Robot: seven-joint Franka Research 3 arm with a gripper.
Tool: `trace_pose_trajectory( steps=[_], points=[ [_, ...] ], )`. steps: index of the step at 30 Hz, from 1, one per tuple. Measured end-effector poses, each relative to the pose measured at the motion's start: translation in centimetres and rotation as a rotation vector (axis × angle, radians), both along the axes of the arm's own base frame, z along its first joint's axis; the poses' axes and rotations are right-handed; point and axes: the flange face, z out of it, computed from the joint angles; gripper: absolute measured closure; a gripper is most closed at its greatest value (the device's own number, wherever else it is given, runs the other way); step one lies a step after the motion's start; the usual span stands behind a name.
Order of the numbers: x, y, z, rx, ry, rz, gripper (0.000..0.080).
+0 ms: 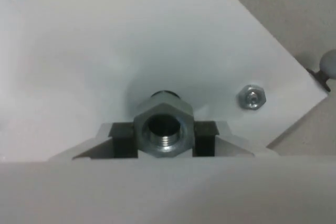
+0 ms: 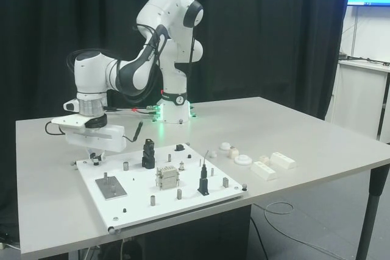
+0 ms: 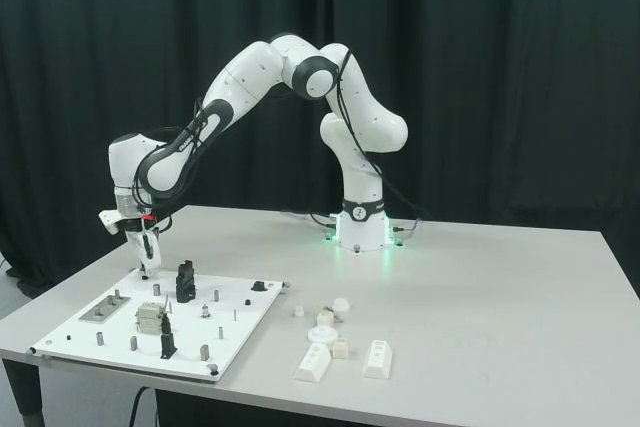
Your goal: Insert bolt 4.
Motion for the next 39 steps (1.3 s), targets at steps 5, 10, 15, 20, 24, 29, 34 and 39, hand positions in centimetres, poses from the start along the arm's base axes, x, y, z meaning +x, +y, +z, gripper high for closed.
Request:
trace_pose_trajectory(
  steps=[5, 10, 15, 20, 24, 29, 34, 39],
  points=[
    [-0.01, -0.01, 0.0, 0.0, 0.0, -0.061, 0.0579],
    [0.01, 0.01, -0.01, -0.001, 0.002, -0.133, 0.0579],
    [0.02, 0.01, -0.03, -0.001, 0.003, -0.206, 0.0579],
    [0.03, 0.02, -0.03, -0.002, 0.004, -0.268, 0.0579],
    [0.05, 0.02, -0.03, -0.002, 0.004, -0.31, 0.0579],
    [0.05, 0.02, -0.03, -0.002, 0.004, -0.365, 0.0579],
    [0.06, 0.03, -0.03, -0.002, 0.005, -0.421, 0.0579],
    [0.07, 0.02, -0.03, -0.002, 0.006, -0.508, 0.0579]
  ],
)
